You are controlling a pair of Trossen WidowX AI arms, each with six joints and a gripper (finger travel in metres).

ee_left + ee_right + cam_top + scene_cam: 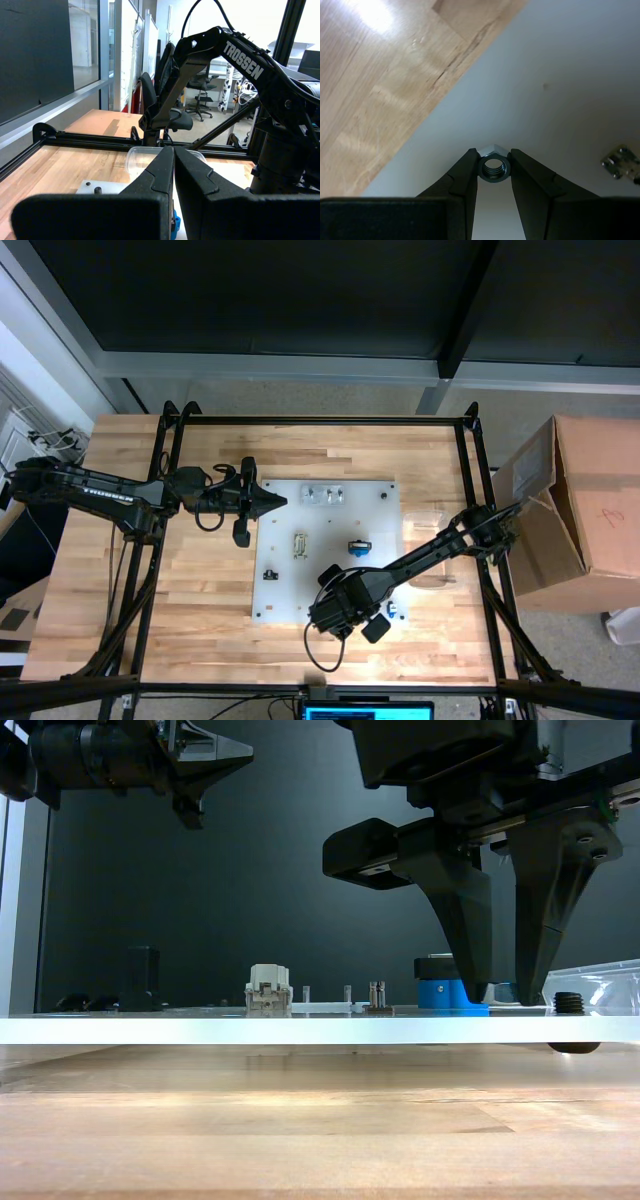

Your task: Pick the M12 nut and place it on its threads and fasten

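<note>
The small silver nut [494, 168] sits pinched between the tips of my right gripper [494, 161], held just over the white board [570, 75] close to its edge with the wooden table. The low view has the right gripper [505, 992] pointing straight down, its tips almost at the board. The black ribbed stud [568, 1003] stands bare a short way to its right. From above, the right gripper [332, 616] is over the board's near part. My left gripper [268, 502] hovers high at the board's far left edge, its fingers [165, 175] pressed together on nothing.
A blue part [448, 992] and a white connector [268, 991] stand on the board behind the right gripper. A clear tray [430, 530] lies off the board's right edge. A cardboard box [580, 510] sits beyond the black frame on the right.
</note>
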